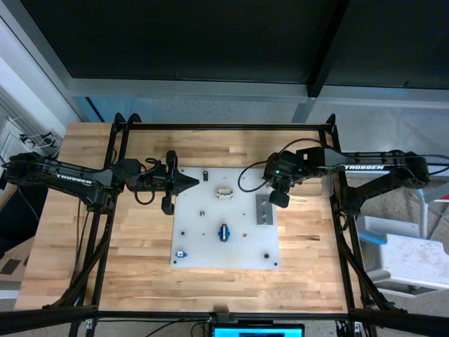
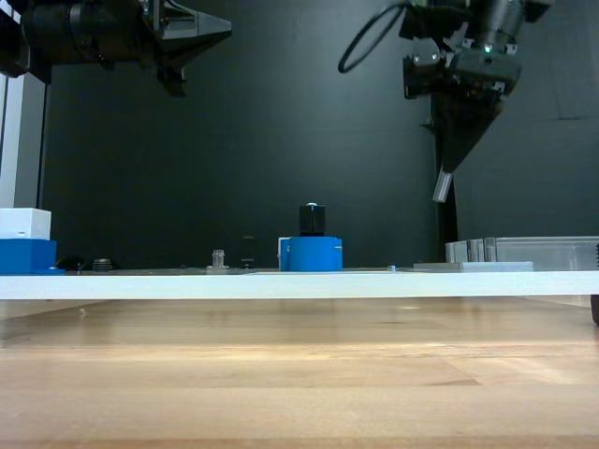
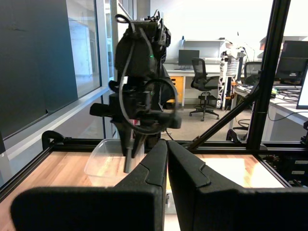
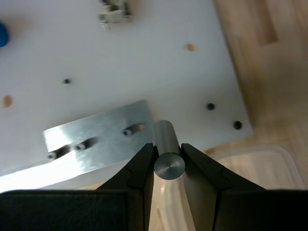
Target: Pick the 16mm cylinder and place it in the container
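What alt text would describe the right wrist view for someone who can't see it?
The right gripper clamps the 16mm cylinder above a white board and grey metal block, with the container just past the board's edge. The left gripper, outside this view, hangs shut over the board's left edge.

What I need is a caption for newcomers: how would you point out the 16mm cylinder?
Find the white task board: the left end effector hangs shut over the left edge, the right end effector over the right edge above the grey block. The 16mm cylinder is pinched in the right one: a short round metal bar held in the air, unlike the flat block below.
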You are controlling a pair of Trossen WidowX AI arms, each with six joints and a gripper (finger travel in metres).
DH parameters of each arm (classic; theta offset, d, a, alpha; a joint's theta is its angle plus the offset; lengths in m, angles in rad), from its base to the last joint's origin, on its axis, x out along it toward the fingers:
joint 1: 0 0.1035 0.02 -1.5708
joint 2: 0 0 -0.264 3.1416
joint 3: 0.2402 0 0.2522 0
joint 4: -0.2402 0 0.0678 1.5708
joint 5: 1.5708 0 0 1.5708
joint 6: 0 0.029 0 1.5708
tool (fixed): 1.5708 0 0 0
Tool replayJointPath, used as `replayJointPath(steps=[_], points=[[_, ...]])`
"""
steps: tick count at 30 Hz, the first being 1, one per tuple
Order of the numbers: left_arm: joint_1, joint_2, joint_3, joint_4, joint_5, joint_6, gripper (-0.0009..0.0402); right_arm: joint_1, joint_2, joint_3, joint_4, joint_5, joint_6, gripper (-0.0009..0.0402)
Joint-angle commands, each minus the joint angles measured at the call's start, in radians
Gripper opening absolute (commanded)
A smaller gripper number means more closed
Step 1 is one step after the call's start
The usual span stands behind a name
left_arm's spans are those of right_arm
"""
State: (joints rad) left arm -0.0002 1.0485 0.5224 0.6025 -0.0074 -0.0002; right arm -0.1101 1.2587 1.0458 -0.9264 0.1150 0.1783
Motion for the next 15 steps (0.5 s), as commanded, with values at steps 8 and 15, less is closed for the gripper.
replayJointPath(steps=[8, 15], points=[[0.000, 0.000, 0.000, 0.000, 0.000, 0.000, 0.0000, -0.108, -0.121, -0.159, 0.091, -0.001, 0.027, 0.0016], [0.000, 0.000, 0.000, 0.000, 0.000, 0.000, 0.0000, -0.159, -0.203, -0.285, 0.197, -0.001, 0.076, 0.0016]])
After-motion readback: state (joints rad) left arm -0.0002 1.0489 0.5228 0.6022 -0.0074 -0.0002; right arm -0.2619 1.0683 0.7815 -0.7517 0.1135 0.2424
